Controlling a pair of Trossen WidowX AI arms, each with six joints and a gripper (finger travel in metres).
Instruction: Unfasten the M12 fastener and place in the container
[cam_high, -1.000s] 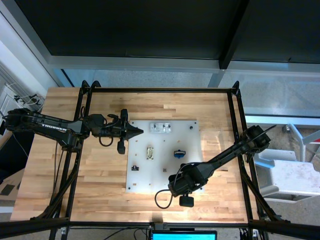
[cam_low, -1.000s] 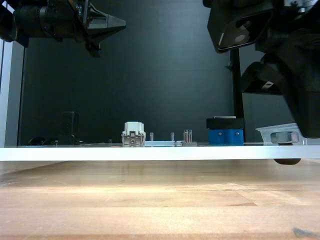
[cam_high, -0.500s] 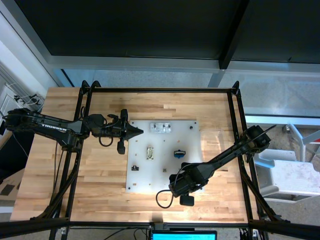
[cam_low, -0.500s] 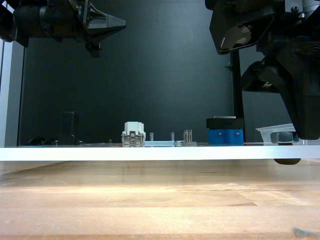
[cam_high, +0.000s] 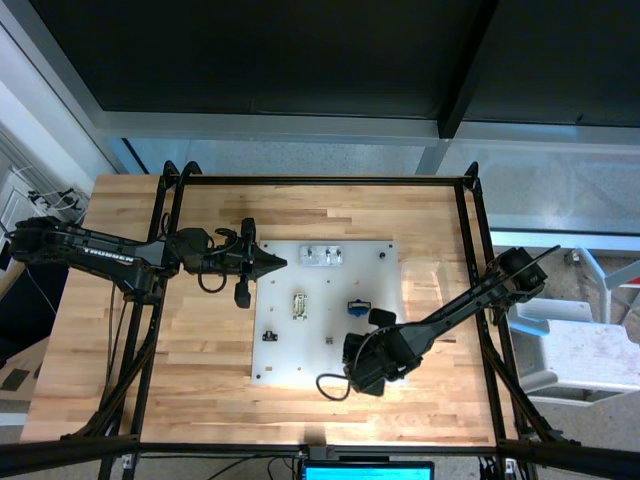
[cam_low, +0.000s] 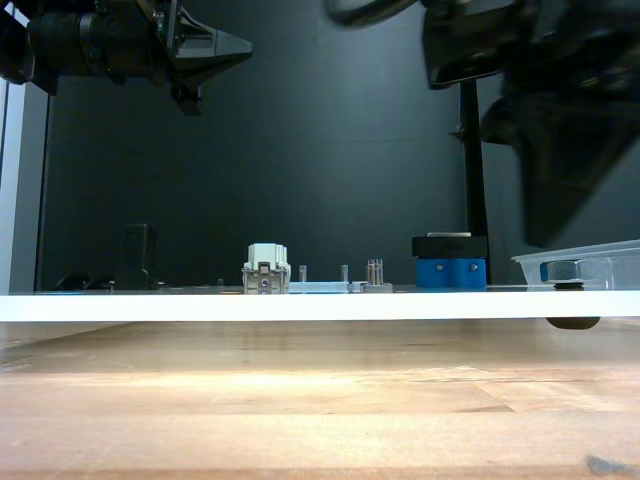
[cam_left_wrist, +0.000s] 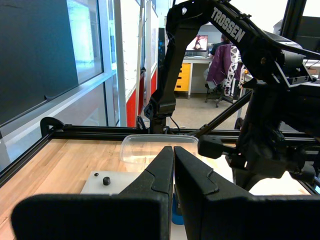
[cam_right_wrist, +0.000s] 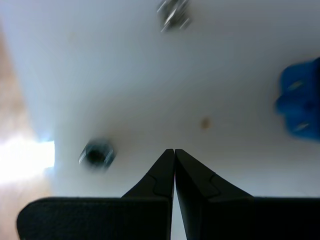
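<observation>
M12 nut (cam_right_wrist: 96, 154) sat on the white board (cam_high: 290, 350) near its near right edge. The right wrist view showed a dark centre in it, so it read as on its stud, not yet off. In the low view it stood in front of the container (cam_low: 604, 262), not in it; stud ribs too small to tell. Container lay just off the board's right edge and looked empty. Right gripper (cam_right_wrist: 174, 151) hung above the board just beside the nut, clear of it, fingers pressed together with nothing between them. Left gripper (cam_left_wrist: 173, 150) was parked high over the board's far left edge, well apart from the work, fingers likewise together and empty. Judgement: unfastening unfinished, and the closed right gripper cannot take the nut as it stands. To do it well: spread the fingers, centre them over the stud axis, come down square onto two opposite flats, clamp, turn counter-clockwise in short regrips. Lift straight up only once the nut runs free, then carry it right to the container.
</observation>
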